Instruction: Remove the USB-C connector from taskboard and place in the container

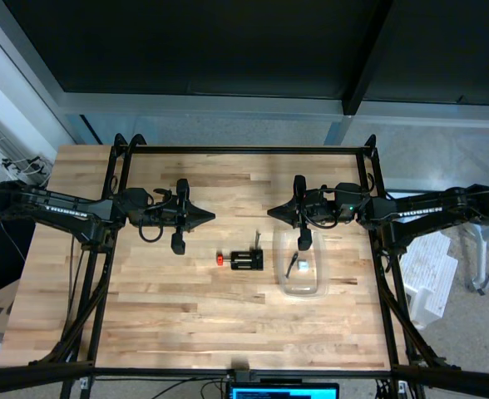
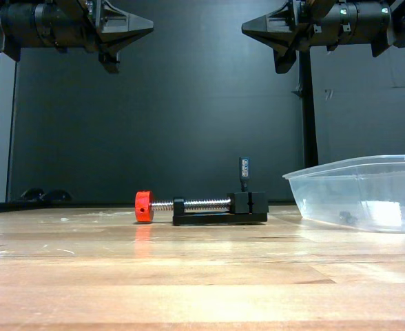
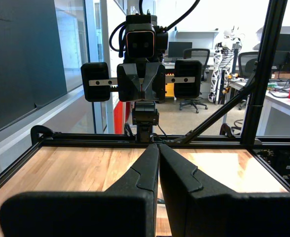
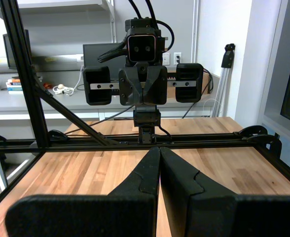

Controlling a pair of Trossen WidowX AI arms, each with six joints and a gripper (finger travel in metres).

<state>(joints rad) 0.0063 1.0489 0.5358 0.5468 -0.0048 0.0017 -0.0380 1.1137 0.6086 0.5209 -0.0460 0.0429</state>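
The taskboard [image 1: 244,260] is a small black clamp with a red-orange knob [image 2: 143,206], lying mid-table. To its right stands the clear container [image 1: 303,281]. The USB-C connector [image 1: 292,264], a slim dark stick, lies inside it, showing as a dark speck [image 2: 347,218] through the wall in the low view. My left gripper [image 1: 214,218] hangs shut and empty high above the table, left of the taskboard. My right gripper [image 1: 269,212] is shut and empty too, above the container's far-left corner. The two tips face each other.
A small pale square piece [image 1: 305,266] also lies in the container. A thin upright sliver [image 2: 244,172] rises at the taskboard's [image 2: 220,207] right end. The black frame rail [image 1: 244,150] runs along the far table edge.
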